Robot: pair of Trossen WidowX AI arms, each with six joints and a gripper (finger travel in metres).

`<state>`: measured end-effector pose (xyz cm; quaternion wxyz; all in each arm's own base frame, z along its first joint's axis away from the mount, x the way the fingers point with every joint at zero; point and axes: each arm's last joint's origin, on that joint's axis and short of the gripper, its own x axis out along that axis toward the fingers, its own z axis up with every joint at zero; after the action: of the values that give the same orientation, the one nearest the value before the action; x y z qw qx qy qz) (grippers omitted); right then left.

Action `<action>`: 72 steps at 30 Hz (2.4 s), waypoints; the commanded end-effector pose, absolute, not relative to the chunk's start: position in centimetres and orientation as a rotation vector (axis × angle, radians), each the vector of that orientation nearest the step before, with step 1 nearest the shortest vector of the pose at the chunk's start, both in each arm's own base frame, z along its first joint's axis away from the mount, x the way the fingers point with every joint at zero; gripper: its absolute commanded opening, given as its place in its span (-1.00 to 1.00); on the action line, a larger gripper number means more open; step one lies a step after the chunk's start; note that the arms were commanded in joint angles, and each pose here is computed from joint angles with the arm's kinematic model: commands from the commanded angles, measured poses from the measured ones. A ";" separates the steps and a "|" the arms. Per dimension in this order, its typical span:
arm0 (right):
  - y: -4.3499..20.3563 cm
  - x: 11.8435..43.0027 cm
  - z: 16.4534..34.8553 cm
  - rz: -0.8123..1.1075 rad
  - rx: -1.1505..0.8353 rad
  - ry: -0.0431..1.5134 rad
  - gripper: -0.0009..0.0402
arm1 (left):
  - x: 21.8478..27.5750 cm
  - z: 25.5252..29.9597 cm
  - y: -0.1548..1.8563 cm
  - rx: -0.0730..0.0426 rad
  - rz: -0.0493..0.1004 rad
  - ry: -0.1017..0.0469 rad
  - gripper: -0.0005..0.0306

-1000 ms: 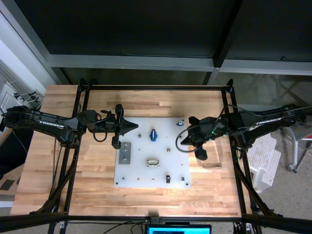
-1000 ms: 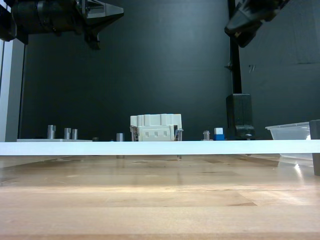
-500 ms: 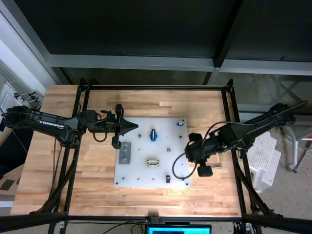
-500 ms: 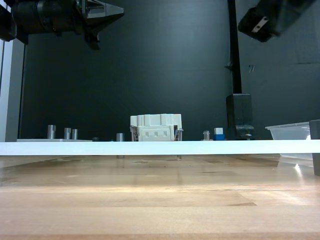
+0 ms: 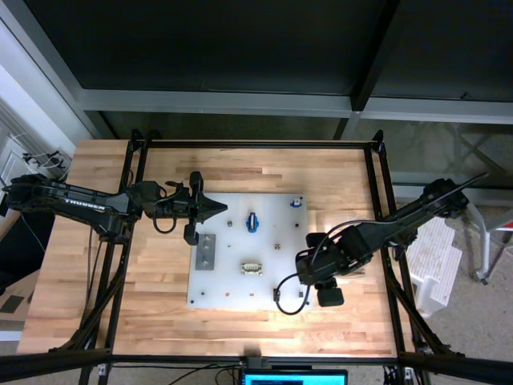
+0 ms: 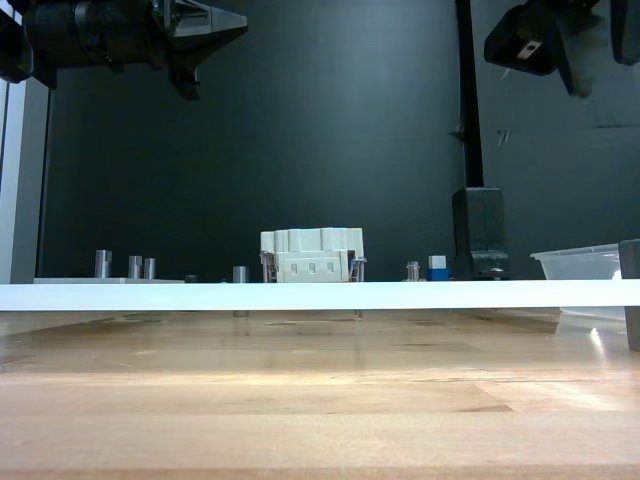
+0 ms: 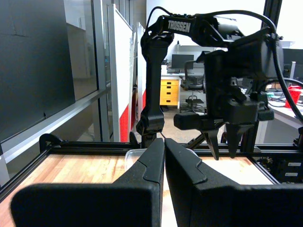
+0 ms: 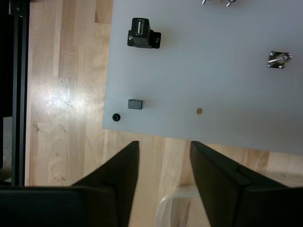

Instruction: Remove the 16mm bar from the taskboard and place in the container

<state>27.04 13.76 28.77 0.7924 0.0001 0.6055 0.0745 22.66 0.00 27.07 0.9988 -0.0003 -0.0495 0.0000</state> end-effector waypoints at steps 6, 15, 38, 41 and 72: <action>15.0 27.7 27.9 0.149 -0.034 1.316 0.22 | 22.67 27.08 0.00 -0.001 0.000 -0.099 -0.97; 16.1 28.0 26.7 0.092 -0.013 1.341 0.53 | 22.67 27.07 0.00 -0.001 0.000 -0.099 -0.97; 17.4 30.1 23.2 -0.049 0.062 1.344 0.49 | 22.66 27.08 0.00 -0.001 0.000 -0.100 -0.97; 17.4 30.1 23.2 -0.055 0.056 1.340 0.36 | 22.67 27.07 0.00 0.000 0.000 -0.099 -0.96; 19.0 32.3 19.1 -0.027 0.068 1.332 -0.72 | 22.67 27.08 0.00 -0.001 0.000 -0.099 -0.97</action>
<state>32.30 19.01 19.08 0.7852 0.0307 0.6184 -0.0121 22.66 0.00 27.06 0.9988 -0.0003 -0.0491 0.0000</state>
